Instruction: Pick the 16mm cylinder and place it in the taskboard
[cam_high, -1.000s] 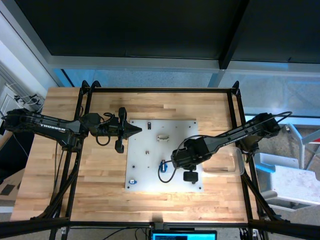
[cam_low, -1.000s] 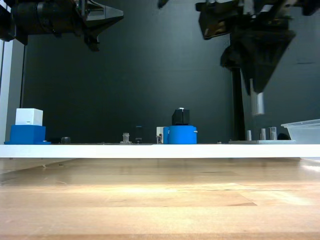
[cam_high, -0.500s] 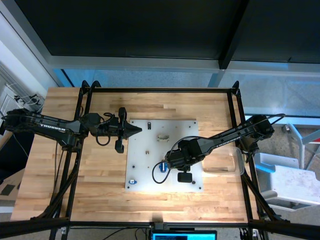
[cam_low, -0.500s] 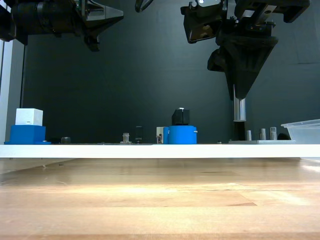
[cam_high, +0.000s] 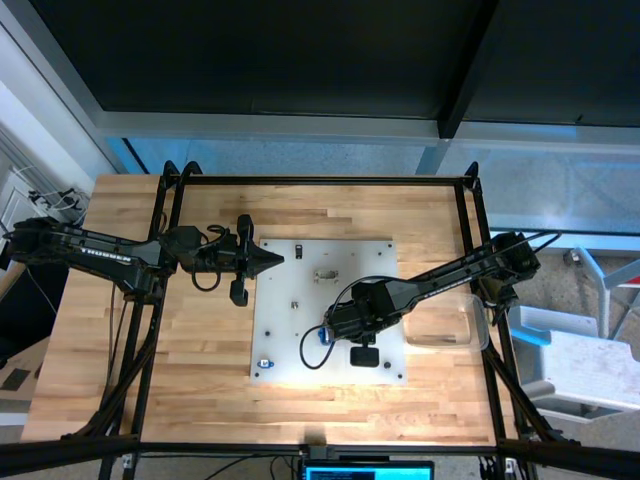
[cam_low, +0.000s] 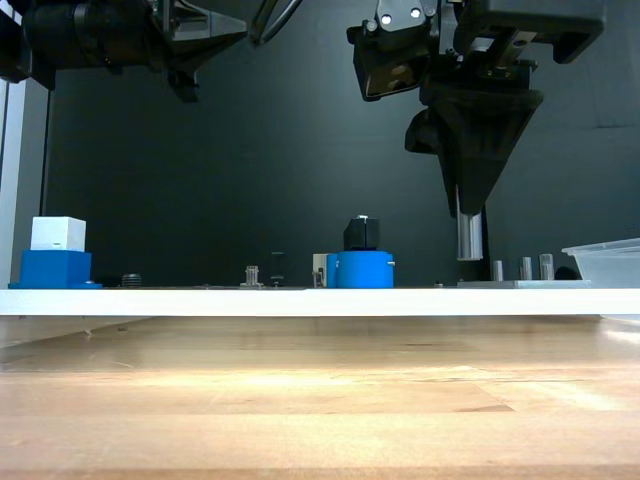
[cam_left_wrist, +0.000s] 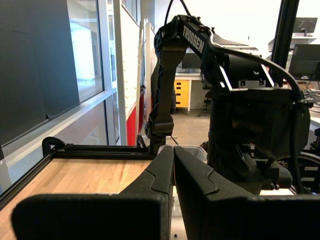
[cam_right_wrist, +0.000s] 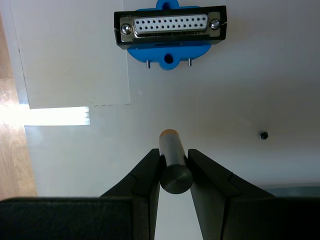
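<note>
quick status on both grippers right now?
Left gripper: closed, empty, raised over the taskboard's left edge.
Right gripper: closed on the 16mm cylinder, above the taskboard.

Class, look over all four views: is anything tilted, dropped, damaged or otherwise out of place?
Nothing stands out. The right gripper holds the 16mm cylinder upright above the taskboard, not touching it. The left gripper is shut and raised over the taskboard's left edge.

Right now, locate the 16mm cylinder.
Low view: the 16mm cylinder hangs upright in the right gripper above the taskboard, right of the blue fitting; left gripper parked upper left.
</note>
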